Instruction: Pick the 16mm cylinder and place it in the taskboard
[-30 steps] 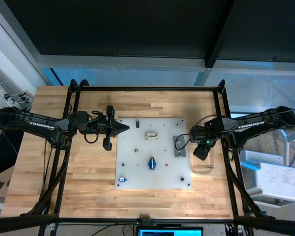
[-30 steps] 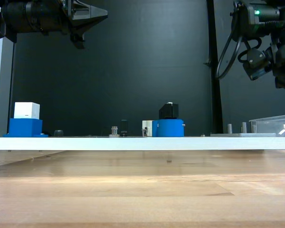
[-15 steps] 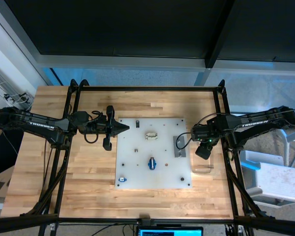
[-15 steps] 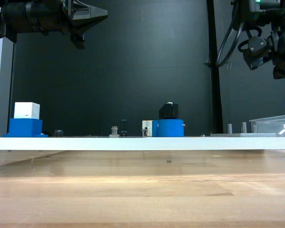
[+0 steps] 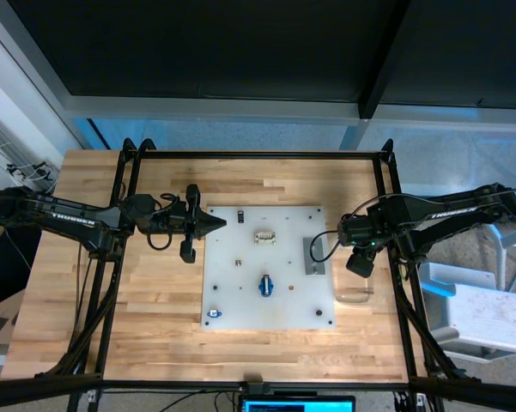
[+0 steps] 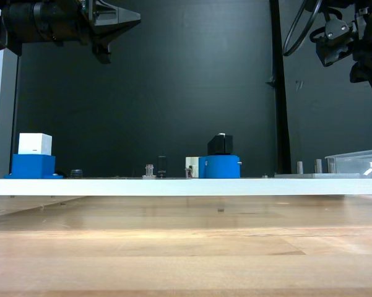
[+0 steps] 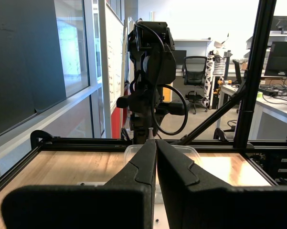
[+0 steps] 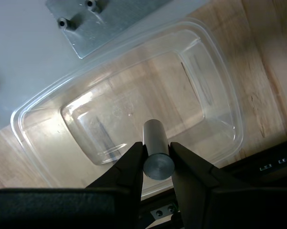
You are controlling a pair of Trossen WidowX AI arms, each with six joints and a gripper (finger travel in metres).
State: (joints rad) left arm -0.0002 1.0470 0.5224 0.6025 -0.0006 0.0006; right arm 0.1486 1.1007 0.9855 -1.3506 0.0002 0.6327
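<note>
The 16mm cylinder (image 8: 157, 163), a short grey metal peg, is clamped between the fingers of my right gripper (image 8: 156, 146), which is shut on it. That gripper (image 5: 360, 261) hangs high above the clear tray (image 8: 110, 105), just off the right edge of the white taskboard (image 5: 240, 296). My left gripper (image 5: 216, 221) is shut with nothing in it and is held level in the air at the board's left edge (image 7: 156, 143). In the high view the cylinder is hidden under the right wrist.
On the taskboard stand a blue upright part (image 5: 265, 285), a grey block (image 5: 314, 255) with pins, a white connector (image 5: 263, 236) and a blue-and-white piece (image 5: 211, 313). The clear tray (image 5: 354, 293) lies on the wood to the board's right. Black frame rails ring the table.
My right gripper has risen with the cylinder and drifted slightly right above the tray. The left arm has not moved.
</note>
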